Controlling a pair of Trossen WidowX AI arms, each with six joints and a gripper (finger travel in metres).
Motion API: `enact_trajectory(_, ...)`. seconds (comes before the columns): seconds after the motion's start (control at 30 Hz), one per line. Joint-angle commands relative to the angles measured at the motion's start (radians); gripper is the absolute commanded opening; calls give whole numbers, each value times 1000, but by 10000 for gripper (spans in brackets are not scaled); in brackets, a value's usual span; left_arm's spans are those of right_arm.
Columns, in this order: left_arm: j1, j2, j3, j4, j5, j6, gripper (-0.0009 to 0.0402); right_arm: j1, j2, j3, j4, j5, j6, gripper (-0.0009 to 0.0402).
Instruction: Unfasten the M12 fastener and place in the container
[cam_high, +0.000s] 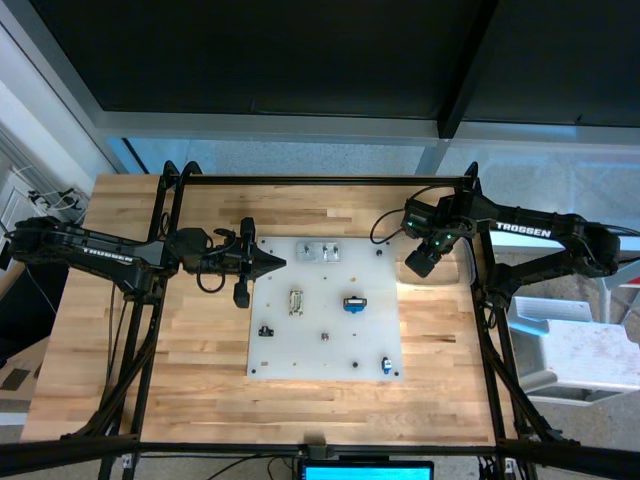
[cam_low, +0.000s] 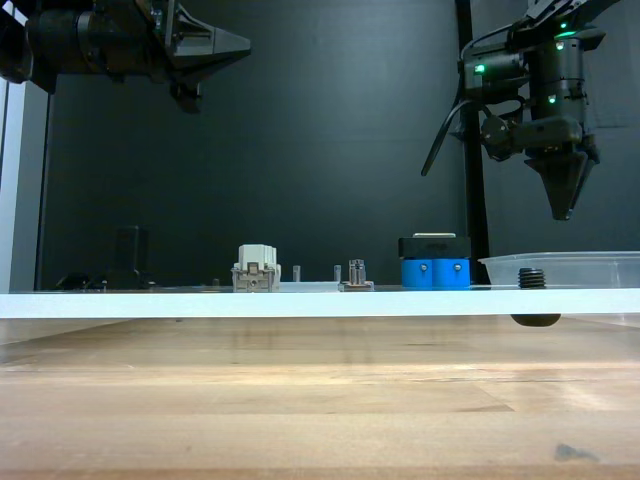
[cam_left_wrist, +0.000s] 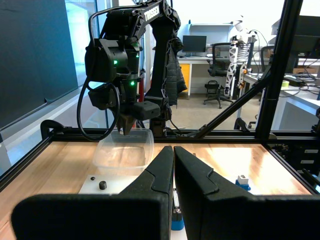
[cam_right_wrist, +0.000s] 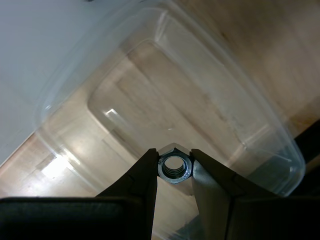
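Note:
The small silver M12 nut (cam_right_wrist: 174, 168) sits pinched between the fingertips of my right gripper (cam_right_wrist: 174, 159), with both fingers touching its flats. That gripper (cam_high: 421, 264) hangs pointing down over the clear container (cam_right_wrist: 150, 85), well above its rim (cam_low: 570, 262). I see nothing lying in the container (cam_high: 447, 268). The black ribbed stud (cam_low: 532, 277) stands bare on the white board (cam_high: 320, 345), in front of the tray in the low view. My left gripper (cam_high: 278, 263) hovers shut above the board's far left edge, holding nothing.
On the board stand a blue block (cam_high: 353, 304), a grey connector (cam_high: 296, 303), a silver post (cam_high: 325, 337) and a blue-and-white knob (cam_high: 386, 365). Black frame rails (cam_high: 320, 181) run around the wooden table.

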Motion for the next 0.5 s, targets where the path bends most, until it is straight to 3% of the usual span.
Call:
enact_trajectory(0.03,0,0,0,0,0,0,0,1,1,0,0,-5,9,79)
enact_trajectory(0.5,0,0,0,0,0,0,0,1,1,0,5,-4,49,203)
